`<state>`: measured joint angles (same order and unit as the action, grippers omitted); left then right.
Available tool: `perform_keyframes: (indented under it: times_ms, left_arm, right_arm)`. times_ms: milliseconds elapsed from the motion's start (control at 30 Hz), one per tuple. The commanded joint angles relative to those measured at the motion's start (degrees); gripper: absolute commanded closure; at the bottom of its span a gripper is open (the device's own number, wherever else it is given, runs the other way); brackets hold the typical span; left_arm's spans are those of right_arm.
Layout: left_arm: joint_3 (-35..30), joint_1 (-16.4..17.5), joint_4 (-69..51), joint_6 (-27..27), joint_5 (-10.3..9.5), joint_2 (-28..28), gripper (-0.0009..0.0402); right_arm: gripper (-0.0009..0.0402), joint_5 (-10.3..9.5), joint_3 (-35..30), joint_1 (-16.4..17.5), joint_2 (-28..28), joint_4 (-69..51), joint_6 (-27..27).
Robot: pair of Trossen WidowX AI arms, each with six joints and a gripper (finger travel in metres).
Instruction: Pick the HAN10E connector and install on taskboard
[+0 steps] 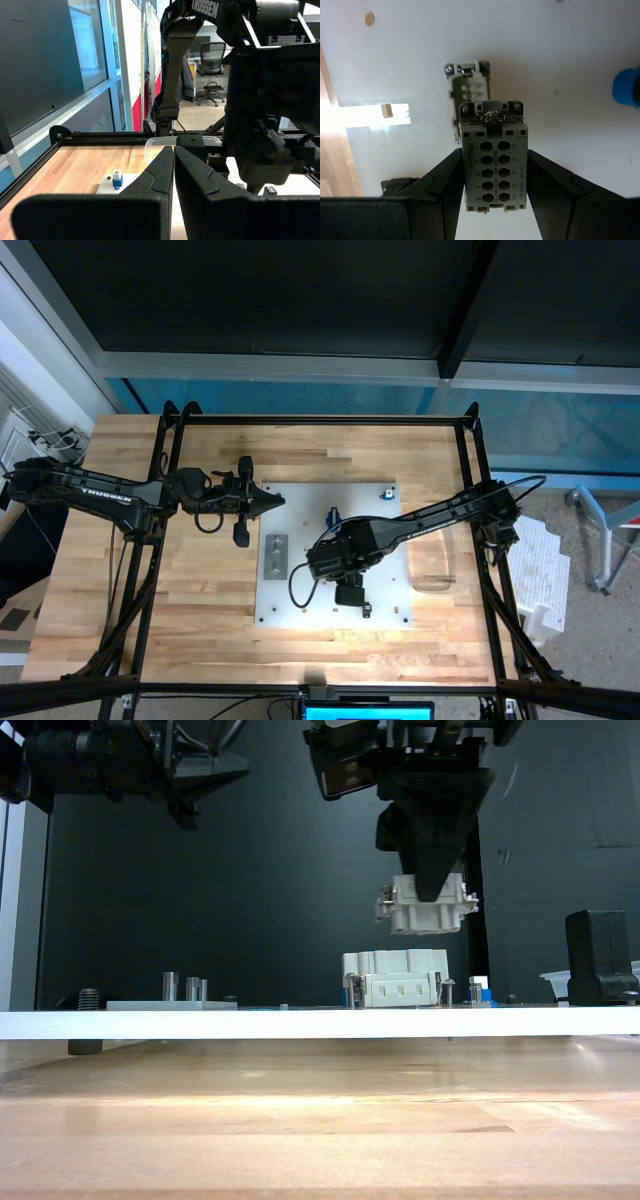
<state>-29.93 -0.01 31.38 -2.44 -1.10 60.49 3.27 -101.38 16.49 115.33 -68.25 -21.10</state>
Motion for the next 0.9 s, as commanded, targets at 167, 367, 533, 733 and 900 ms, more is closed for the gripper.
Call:
perform_keyframes:
  times_ms: [167, 367, 533, 733, 900]
  left_arm:
    - [-0.02, 0.02, 0.0, -0.02, 0.02, 0.0, 0.0392]
    - [-0.02, 0.02, 0.0, -0.02, 0.02, 0.0, 0.0392]
    - [-0.02, 0.0, 0.0, -0.02, 0.02, 0.0, 0.0392]
    - [-0.02, 0.0, 0.0, -0.02, 0.02, 0.0, 0.0392]
    - [-0.02, 0.0, 0.0, -0.02, 0.02, 0.0, 0.0392]
  right_arm:
    - [0.0381, 0.07, -4.17, 0.28, 3.74, -0.28, 1.03]
    - [0.0381, 0.02, -5.18, 0.39, 5.11, 0.24, 1.01]
    - [0.0381, 0.15, -5.11, 0.42, 5.11, 0.57, 0.98]
    - [0.0381, 0.17, -4.94, 0.39, 5.55, 1.05, 1.03]
    - [0.0381, 0.13, -4.94, 0.39, 6.51, 1.46, 1.4]
